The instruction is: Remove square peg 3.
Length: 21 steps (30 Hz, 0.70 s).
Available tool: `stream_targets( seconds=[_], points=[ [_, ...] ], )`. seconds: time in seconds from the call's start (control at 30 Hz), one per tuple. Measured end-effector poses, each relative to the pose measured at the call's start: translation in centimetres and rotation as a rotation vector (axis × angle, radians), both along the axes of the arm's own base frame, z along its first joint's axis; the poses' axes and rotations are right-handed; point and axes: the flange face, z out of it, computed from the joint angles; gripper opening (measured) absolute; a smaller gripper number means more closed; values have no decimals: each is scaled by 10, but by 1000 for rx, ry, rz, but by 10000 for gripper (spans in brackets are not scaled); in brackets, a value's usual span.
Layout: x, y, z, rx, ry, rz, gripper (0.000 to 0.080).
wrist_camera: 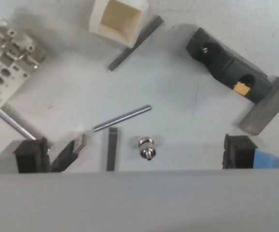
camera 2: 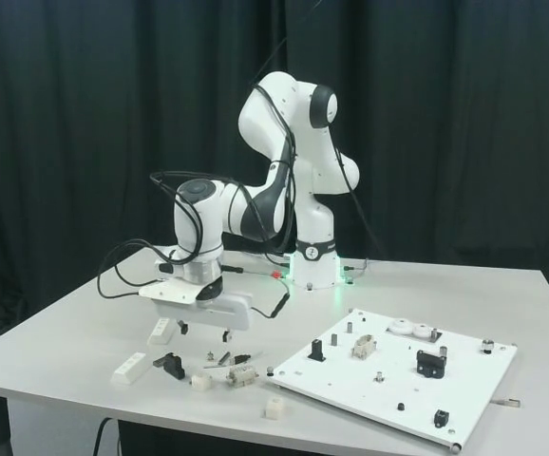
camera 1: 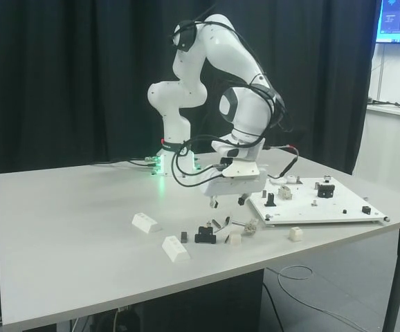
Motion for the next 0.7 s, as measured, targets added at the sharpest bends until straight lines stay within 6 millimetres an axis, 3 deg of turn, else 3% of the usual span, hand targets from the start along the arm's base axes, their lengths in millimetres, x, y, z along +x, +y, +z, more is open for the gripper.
stream_targets(
  seconds=[0.4, 0.7],
  points=[
    [-6, 19, 18, 46, 40, -13, 800],
    [-21, 46, 33, 76, 117, -51, 800]
  ],
)
